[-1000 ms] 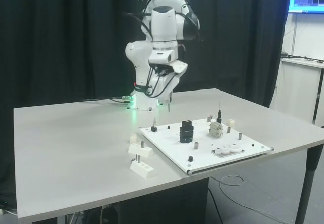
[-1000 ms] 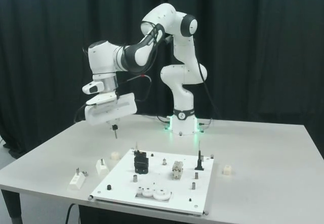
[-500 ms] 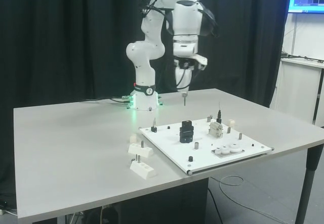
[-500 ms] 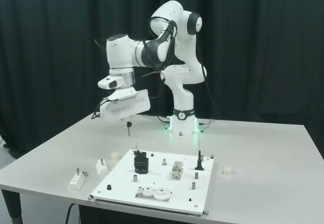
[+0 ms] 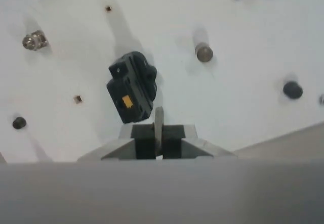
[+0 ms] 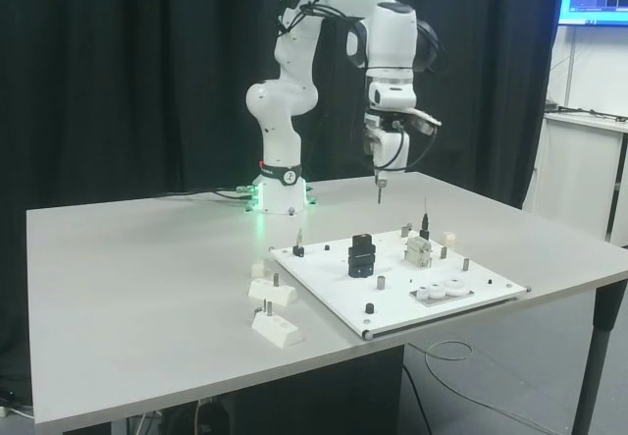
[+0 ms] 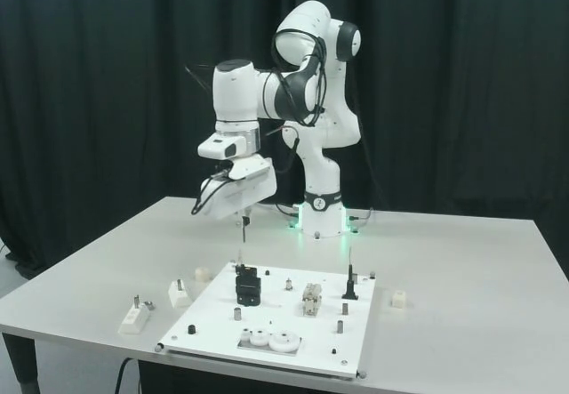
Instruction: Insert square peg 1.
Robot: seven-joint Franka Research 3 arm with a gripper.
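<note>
Above the white board (image 7: 356, 336) on the counter (image 7: 462, 269), the hand (image 7: 244, 222) has swung in from the left side, clamped on the square peg (image 5: 159, 128). Carrying looks done; it hangs over the black block (image 5: 132, 86), so lining up and lowering remain.

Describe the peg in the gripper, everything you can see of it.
The peg is a thin, straight grey bar, metallic-looking, clamped between the black pads of the gripper. It hangs upright, its free end pointing down, well above the white board and touching nothing else. In the wrist view its tip lies close beside the black block, but the room views show it high in the air over the board.
</note>
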